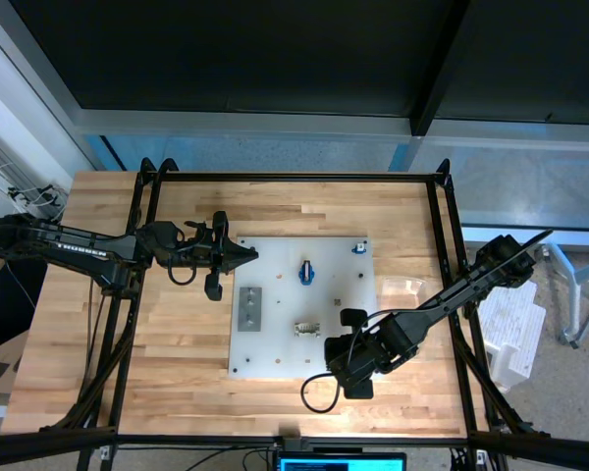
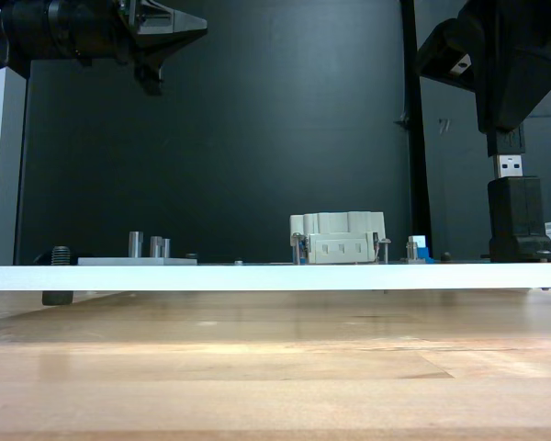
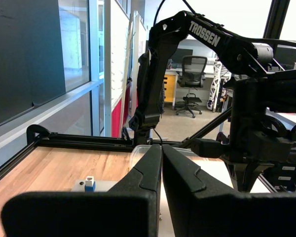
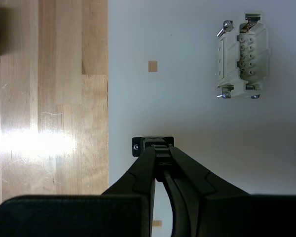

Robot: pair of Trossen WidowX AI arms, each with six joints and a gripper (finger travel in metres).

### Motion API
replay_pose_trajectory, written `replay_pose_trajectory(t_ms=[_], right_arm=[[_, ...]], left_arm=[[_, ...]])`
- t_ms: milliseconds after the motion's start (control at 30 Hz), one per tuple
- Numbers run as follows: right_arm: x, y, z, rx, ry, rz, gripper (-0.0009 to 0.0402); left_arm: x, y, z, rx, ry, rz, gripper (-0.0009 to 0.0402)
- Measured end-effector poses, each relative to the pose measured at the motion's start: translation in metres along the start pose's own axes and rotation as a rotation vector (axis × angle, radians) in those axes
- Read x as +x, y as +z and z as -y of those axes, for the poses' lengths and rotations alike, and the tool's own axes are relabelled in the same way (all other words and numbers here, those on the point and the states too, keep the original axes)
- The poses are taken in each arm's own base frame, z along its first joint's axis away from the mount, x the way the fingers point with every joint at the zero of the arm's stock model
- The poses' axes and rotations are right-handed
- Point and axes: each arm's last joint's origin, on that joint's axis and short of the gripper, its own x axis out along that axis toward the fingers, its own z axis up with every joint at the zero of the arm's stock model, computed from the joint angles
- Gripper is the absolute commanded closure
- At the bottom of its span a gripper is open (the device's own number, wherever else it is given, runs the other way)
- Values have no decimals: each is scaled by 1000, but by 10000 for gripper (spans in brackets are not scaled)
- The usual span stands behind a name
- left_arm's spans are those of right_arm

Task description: Pick the USB connector and install on taskboard

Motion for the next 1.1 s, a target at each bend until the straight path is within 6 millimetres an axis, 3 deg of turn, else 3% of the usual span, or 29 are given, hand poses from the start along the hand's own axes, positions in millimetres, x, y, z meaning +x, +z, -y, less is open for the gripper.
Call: replay_pose_trajectory(t_ms=[1100], right_arm=[[-1, 1, 0, -15, -16, 9, 393]], left_arm=[[0, 0, 0, 0, 0, 0, 393]])
